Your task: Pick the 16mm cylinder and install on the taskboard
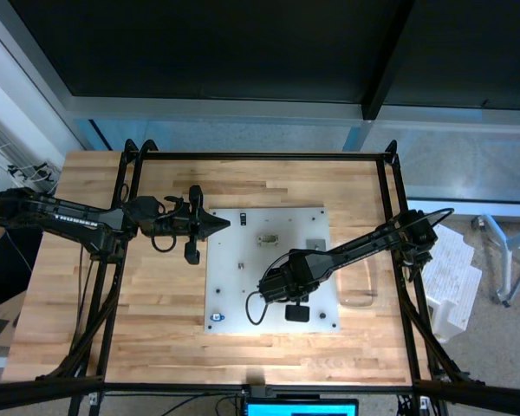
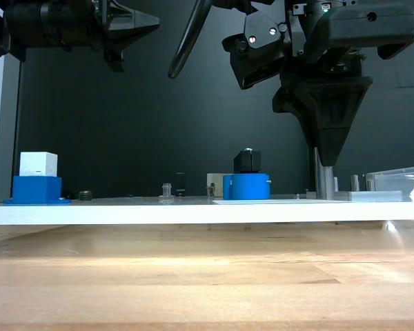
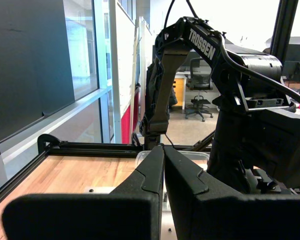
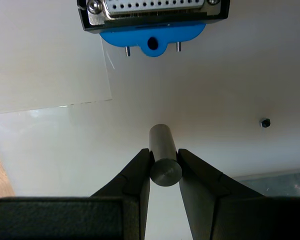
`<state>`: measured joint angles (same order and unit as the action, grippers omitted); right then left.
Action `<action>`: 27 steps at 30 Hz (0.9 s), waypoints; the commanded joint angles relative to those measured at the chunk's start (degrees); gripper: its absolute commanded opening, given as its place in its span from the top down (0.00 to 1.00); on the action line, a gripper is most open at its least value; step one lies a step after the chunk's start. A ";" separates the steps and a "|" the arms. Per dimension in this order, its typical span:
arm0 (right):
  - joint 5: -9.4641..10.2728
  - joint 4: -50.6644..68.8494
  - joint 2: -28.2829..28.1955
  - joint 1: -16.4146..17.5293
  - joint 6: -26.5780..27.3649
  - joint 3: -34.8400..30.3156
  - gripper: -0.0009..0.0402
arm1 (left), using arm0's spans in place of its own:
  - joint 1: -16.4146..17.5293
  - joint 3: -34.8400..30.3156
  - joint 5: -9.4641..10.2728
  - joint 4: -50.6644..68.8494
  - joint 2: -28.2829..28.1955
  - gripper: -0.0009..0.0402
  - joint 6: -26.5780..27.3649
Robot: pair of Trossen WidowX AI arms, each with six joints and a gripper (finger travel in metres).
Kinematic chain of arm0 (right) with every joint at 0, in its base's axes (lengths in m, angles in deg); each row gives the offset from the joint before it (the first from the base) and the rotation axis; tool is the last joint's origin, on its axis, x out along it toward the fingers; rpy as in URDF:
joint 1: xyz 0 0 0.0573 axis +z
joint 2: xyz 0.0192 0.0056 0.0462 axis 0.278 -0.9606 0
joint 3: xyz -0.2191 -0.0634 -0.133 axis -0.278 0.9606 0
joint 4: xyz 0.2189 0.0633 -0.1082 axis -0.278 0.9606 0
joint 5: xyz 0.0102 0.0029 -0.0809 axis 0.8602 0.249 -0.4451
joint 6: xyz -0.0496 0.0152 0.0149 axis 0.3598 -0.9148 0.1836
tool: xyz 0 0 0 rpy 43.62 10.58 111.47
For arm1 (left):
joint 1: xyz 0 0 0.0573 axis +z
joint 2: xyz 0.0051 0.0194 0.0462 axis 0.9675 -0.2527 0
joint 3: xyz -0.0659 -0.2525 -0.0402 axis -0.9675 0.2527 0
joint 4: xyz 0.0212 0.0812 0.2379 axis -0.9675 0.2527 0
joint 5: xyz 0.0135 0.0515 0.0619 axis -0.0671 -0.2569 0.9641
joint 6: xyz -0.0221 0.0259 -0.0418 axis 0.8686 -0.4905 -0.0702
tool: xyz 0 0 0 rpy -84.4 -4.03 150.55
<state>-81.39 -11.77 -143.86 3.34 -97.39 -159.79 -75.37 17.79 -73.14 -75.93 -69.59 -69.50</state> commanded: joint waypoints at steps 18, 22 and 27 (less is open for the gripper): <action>-0.22 -8.48 -0.26 0.07 -0.02 6.64 0.83 | 0.00 0.00 0.00 0.00 -0.02 0.98 -0.02; -0.28 -8.66 -0.17 0.04 -0.02 6.64 0.64 | 0.02 0.00 0.00 0.00 -0.02 0.98 0.00; -1.77 -9.44 0.42 0.02 -0.50 6.64 0.41 | 0.02 0.00 -0.02 -0.02 -0.02 0.98 0.00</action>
